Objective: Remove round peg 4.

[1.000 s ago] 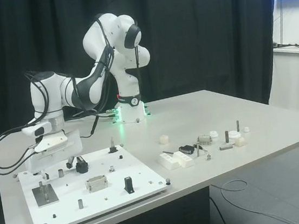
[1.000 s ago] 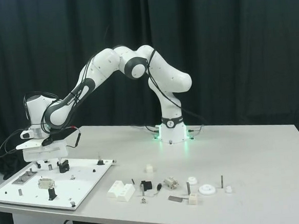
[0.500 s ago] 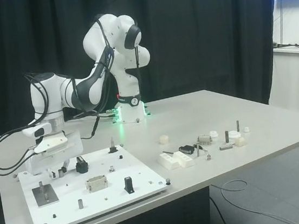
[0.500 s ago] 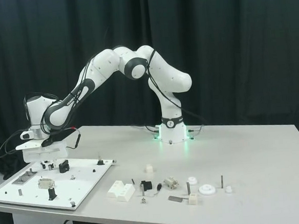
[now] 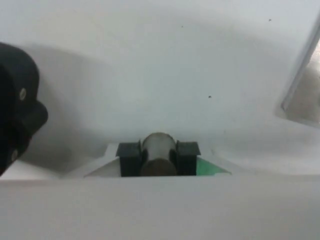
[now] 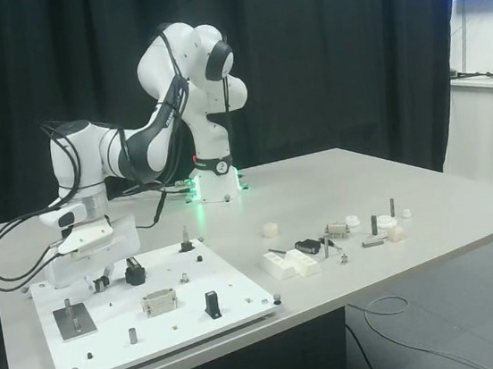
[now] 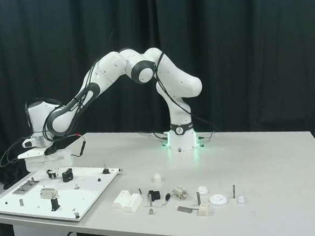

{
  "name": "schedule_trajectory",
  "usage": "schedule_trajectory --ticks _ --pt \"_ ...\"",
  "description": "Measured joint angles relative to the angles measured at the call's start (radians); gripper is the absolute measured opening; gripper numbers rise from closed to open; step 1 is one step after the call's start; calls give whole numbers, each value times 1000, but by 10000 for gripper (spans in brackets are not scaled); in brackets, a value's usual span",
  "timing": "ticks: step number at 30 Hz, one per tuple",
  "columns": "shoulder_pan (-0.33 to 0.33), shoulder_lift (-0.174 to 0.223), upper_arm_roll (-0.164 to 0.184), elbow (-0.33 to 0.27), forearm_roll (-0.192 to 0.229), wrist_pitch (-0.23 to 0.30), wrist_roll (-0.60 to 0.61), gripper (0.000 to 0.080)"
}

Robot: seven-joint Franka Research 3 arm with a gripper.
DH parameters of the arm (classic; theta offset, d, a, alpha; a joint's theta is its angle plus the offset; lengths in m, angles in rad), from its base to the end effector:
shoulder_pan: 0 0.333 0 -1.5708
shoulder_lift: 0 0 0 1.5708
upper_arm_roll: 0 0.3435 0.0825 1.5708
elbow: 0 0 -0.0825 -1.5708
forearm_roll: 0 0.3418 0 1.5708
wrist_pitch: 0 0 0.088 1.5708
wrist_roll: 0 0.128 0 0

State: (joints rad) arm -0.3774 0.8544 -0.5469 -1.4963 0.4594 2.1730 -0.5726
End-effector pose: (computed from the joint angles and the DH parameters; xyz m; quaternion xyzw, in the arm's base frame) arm 0.4911 -0.4884 0.2297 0.9715 -0.2358 -0.0261 0.0015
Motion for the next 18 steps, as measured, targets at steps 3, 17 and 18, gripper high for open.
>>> schedule_trajectory --ticks 3,17,18 --pt "0 0 0 0 0 1 1 147" --pt "0 1 -1 0 0 8 12 147" --pt "1 0 -1 0 0 8 13 147"
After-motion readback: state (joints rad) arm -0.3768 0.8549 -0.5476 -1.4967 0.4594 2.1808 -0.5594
